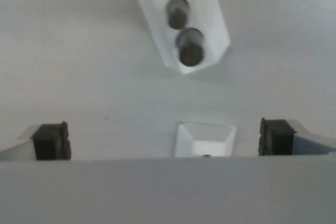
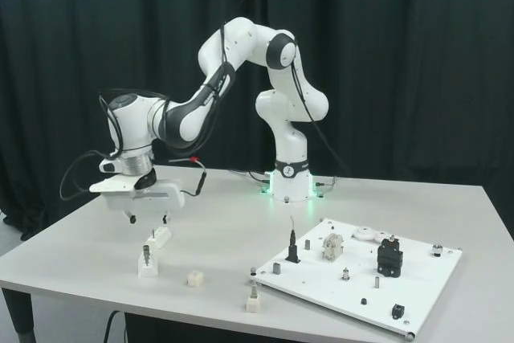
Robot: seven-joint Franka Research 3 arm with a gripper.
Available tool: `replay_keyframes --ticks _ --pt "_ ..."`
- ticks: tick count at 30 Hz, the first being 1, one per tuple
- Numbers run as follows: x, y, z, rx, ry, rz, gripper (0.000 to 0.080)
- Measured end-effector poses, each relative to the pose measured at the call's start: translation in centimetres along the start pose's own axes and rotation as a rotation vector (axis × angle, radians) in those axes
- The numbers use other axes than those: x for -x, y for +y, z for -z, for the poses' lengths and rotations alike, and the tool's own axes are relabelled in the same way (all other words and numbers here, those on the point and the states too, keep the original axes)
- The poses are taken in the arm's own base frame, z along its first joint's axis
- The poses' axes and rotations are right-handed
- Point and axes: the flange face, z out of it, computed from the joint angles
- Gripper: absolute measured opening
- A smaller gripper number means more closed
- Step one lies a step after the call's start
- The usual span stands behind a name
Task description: Pick square peg 1.
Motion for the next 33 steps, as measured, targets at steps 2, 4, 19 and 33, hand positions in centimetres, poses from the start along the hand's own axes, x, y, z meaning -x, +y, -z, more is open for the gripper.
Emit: replay_keyframes --ticks 2,4,19,33 --pt "0.0 0.9 -0.5 -0.012 0.007 0.002 0.0800" --pt "0.1 1.6 -1.2 -0.025 0.013 0.002 0.0800" --pt "1.7 5.6 -6.0 -0.078 0.049 -0.002 0.0800" --pt "3.1 7.7 -9.0 -0.085 0.071 -0.007 0.0800"
